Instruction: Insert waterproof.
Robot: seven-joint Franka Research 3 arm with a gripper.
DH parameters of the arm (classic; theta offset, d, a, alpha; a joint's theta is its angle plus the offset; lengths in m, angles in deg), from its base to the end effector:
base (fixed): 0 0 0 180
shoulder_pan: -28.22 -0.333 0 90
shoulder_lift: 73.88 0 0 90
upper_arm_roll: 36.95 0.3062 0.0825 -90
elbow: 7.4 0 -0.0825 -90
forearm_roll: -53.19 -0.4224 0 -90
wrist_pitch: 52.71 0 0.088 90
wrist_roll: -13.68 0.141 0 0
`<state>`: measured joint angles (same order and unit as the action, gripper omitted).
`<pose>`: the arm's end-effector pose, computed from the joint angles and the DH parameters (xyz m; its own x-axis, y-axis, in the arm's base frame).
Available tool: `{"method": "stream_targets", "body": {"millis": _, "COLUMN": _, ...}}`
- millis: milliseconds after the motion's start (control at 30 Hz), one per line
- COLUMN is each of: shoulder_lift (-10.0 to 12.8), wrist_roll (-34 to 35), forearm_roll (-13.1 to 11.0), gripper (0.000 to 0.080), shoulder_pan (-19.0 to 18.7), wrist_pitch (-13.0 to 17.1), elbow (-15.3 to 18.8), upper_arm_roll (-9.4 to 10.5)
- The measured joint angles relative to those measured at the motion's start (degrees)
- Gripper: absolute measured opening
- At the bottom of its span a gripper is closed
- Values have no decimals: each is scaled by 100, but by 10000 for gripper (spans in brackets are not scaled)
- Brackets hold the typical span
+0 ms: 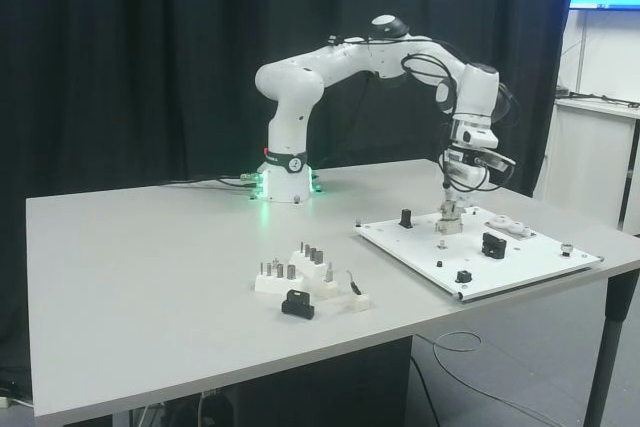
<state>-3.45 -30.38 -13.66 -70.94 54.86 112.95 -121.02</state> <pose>0.5379 0.2010 0.2052 0.8815 0.4671 -0.0690 0.4722 -0.8705 0.1391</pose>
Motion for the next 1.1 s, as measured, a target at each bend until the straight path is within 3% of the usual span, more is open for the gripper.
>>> {"method": "stream_targets", "body": {"millis": 500, "shoulder_lift": 0, "wrist_roll": -47, "forearm_roll": -14, "gripper": 313, "shoulder_pan": -63, "wrist_pitch": 112, "elbow": 58, "upper_arm_roll": 115}}
{"method": "stream_targets", "body": {"millis": 1100, "shoulder_lift": -58, "wrist_roll": -466, "forearm_roll": -14, "gripper": 313, "shoulder_pan": -149, "wrist_pitch": 108, "elbow": 98, "upper_arm_roll": 114}}
